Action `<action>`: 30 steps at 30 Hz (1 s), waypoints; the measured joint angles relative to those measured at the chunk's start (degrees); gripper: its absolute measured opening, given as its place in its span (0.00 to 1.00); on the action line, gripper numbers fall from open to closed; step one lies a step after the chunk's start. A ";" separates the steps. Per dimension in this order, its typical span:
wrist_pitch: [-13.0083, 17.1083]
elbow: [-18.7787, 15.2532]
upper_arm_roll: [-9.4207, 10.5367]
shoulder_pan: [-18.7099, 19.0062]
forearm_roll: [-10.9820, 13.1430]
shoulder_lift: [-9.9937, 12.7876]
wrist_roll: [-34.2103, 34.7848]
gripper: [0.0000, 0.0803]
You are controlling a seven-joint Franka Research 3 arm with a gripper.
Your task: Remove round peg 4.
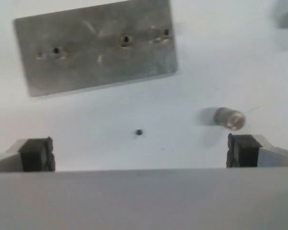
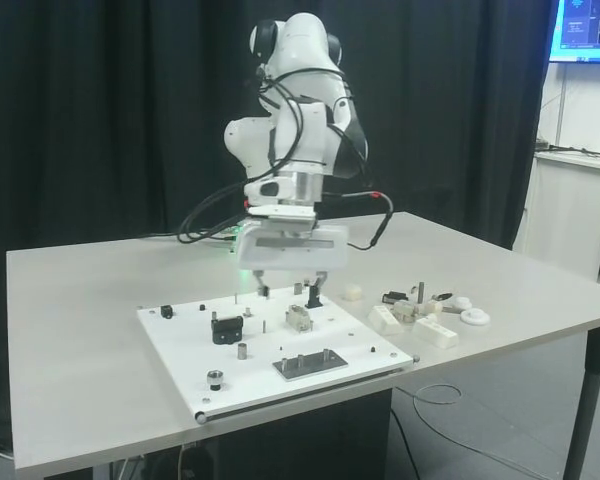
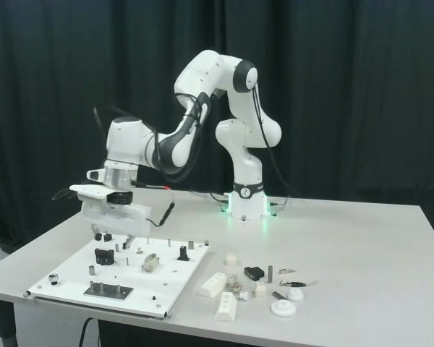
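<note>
Grey metal plate [image 1: 98,48] with small holes is seen on the white board [image 2: 270,345] in the wrist view. The gripper [image 1: 139,152] is held released above the board, its black fingertips [image 1: 37,154] set wide apart and grasping nothing. A short round peg [image 1: 229,118] is seen upright near one fingertip; whether it is peg 4 cannot be told.

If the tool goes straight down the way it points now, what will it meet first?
Probably the bare white board. The tool is open, and between its fingers only a small black dot shows. The round peg stands near one finger, so depth is uncertain.
</note>
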 joint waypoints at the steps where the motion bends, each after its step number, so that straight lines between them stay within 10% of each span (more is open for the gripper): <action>1: -0.33 0.40 0.00 -0.38 0.42 0.29 -0.70 1.00; 30: -13.34 18.50 -0.01 -7.82 4.57 13.67 -7.53 1.00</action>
